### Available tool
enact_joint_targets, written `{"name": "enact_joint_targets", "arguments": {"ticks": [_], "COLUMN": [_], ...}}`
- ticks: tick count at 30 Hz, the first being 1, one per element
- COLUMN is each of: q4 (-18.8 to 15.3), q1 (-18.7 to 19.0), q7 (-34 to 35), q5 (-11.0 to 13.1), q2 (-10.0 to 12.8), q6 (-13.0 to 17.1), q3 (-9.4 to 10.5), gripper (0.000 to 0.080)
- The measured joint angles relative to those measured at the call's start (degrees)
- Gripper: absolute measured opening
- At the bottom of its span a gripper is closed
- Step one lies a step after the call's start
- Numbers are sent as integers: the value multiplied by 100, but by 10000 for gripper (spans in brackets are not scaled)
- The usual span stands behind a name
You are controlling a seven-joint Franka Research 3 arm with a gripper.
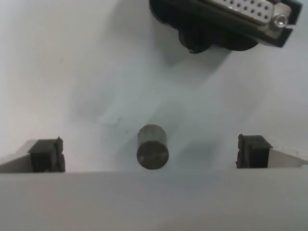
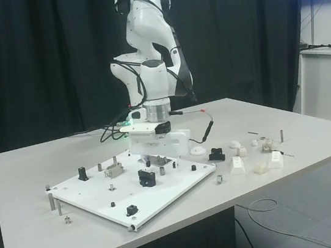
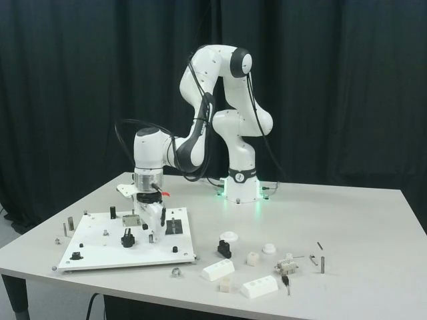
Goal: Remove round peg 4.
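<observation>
Wrist view, peg (image 1: pixel 152 147) upright, axis vertical

The peg (image 1: pixel 152 147) stands alone on bare white board (image 1: pixel 72 72), with open room on both sides between it and the gripper (image 1: pixel 149 154) fingers, which are spread wide. The nearest obstacle is the black connector (image 1: pixel 226 24), well apart from the peg. Other black fixtures (image 2: pixel 146 178) crowd the board nearby.
</observation>
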Motion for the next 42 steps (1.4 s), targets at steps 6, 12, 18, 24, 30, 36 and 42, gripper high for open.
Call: {"name": "enact_joint_targets", "arguments": {"ticks": [6,12,18,24,30,36,42], "q4": [3,13,18,21,23,23,23], "q1": [0,0,-3,-7,-17,-19,-19], "q7": [-42,-115,-195,-356,-488,-654,-702], "q5": [7,7,7,7,7,7,7], "q2": [74,135,196,256,290,299,300], "q6": [67,100,143,166,167,158,138], "q3": [14,14,13,7,-1,-23,-31], "gripper": [800,800,800,800,800,800,536]}}
